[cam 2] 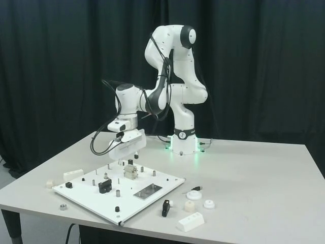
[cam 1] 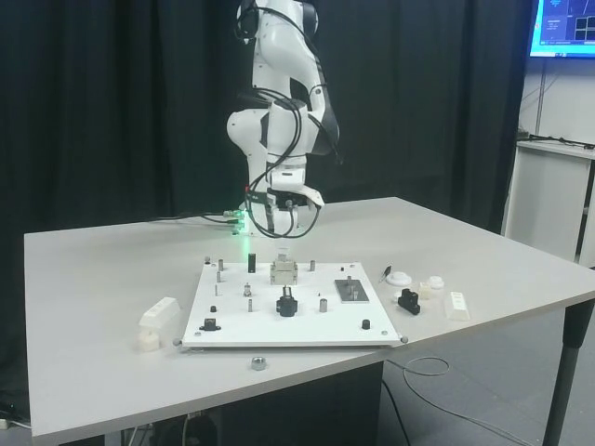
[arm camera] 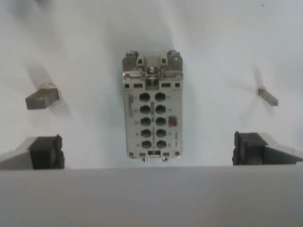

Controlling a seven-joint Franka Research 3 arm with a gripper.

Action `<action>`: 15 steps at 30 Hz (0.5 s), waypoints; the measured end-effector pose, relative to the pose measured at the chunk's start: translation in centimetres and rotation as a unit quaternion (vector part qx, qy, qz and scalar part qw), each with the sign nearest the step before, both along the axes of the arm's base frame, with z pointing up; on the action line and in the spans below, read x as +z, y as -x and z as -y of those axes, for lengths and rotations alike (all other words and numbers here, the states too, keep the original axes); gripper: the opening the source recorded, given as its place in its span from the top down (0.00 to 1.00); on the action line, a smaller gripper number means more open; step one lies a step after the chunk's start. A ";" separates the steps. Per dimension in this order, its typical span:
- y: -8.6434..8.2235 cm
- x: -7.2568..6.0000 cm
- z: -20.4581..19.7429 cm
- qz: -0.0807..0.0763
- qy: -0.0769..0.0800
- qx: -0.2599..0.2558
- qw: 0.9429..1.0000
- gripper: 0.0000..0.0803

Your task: Remove waterproof.

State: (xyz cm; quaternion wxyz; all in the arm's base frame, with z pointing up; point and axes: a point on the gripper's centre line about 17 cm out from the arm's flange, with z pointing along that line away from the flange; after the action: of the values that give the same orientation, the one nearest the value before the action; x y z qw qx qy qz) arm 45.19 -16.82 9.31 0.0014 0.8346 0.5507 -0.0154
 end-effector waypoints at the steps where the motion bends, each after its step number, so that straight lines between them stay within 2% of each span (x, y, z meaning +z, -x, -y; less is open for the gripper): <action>1: 0.0 -0.1 0.0 0.000 -0.001 0.001 1.000 0.00; 15: 0.1 -1.4 -0.4 0.005 -0.012 -0.005 1.000 0.00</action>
State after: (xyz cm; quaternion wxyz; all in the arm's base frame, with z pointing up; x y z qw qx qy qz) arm 45.05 -16.38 7.95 -0.0057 0.8371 0.5470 -0.0046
